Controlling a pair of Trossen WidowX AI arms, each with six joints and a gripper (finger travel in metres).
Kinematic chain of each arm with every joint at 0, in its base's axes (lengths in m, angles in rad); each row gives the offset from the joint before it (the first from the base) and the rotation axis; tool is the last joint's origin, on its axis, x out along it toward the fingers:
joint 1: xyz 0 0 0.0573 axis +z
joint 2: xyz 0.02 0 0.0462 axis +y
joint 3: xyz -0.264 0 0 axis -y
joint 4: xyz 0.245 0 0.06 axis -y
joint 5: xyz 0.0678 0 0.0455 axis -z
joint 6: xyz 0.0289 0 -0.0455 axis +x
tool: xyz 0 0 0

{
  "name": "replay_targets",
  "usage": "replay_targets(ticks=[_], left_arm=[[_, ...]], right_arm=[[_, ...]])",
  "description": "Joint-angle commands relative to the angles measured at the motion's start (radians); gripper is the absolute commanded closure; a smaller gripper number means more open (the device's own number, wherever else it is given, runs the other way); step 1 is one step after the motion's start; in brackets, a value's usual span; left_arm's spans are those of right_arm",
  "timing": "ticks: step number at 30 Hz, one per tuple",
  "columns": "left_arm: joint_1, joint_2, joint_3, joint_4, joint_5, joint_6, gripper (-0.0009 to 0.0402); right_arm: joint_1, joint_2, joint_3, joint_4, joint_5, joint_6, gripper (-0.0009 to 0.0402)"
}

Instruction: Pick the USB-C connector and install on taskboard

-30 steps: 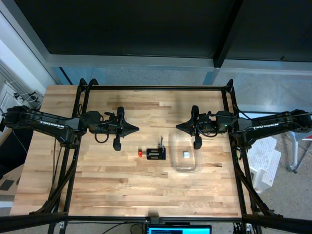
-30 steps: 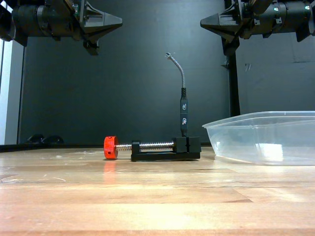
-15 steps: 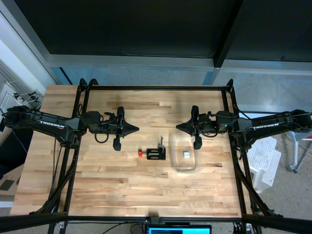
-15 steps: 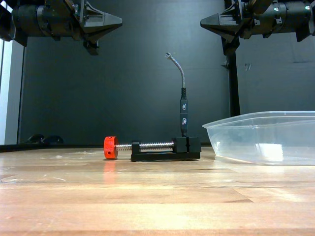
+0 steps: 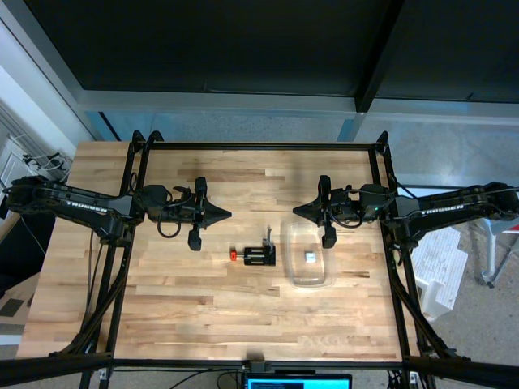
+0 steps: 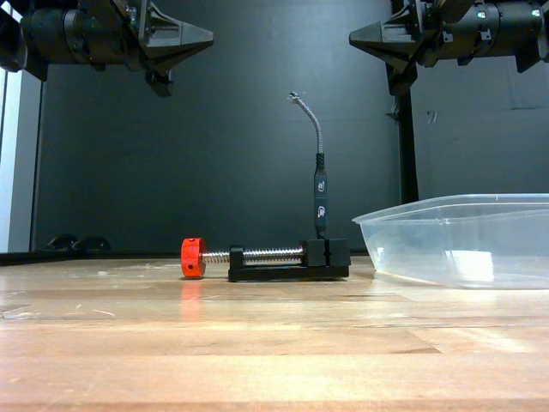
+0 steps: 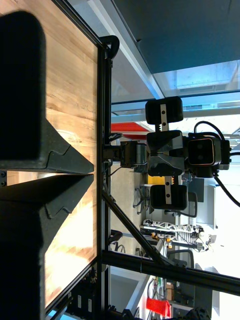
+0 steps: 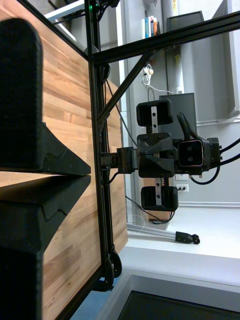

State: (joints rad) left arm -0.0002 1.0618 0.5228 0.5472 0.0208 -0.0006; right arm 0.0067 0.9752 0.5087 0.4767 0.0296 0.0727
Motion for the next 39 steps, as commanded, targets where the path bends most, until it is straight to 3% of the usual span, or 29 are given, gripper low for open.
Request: replay_targets(ticks=[1, 39], left_arm=[[0.0, 0.0, 0.0, 0.0, 0.0, 0.0, 0.0393], [0.0, 0.0, 0.0, 0.0, 0.0, 0.0, 0.0393]], right_arm=[[0.0, 0.0, 0.005, -0.004, 0.005, 0.001, 0.0393], [0.0, 0.001, 0.025, -0.041, 0.003, -0.003, 0.0393]])
